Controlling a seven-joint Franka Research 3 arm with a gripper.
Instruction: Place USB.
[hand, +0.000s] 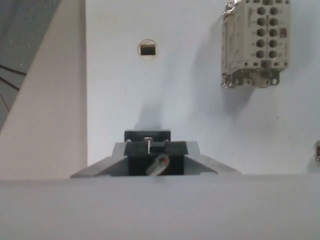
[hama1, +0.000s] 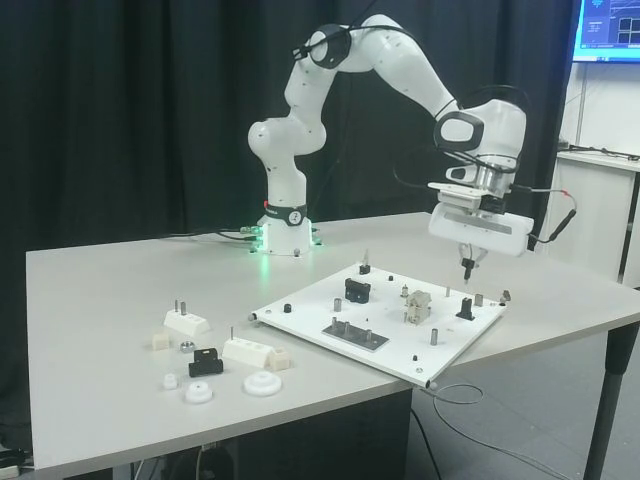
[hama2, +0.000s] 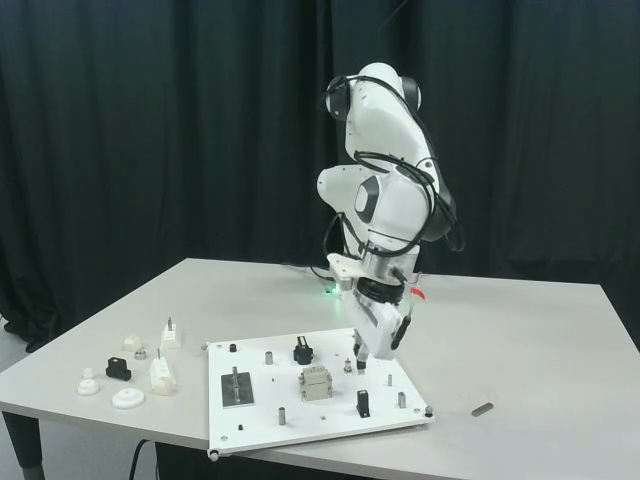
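My gripper (hand: 148, 150) is shut on the USB plug (hand: 148, 144), a small black piece with a metal tip and a short cable stub (hand: 157, 165) behind it. It hangs a little above the white board (hand: 200, 115). A round hole with a rectangular USB socket (hand: 147, 48) lies in the board some way ahead of the plug. From the room views, the gripper (hama1: 466, 264) (hama2: 360, 362) hovers over the board's (hama1: 300, 320) (hama2: 260, 420) right part, fingers pointing down.
On the board stand a grey multi-pin connector (hand: 255, 42) (hama1: 417, 305) (hama2: 316, 384), black blocks (hama1: 357, 291) (hama1: 465, 308), a grey plate with pegs (hama1: 354, 335) and several pins. Loose white and black parts (hama1: 225, 358) (hama2: 130, 375) lie left of the board. A small grey piece (hama2: 482, 408) lies to its right.
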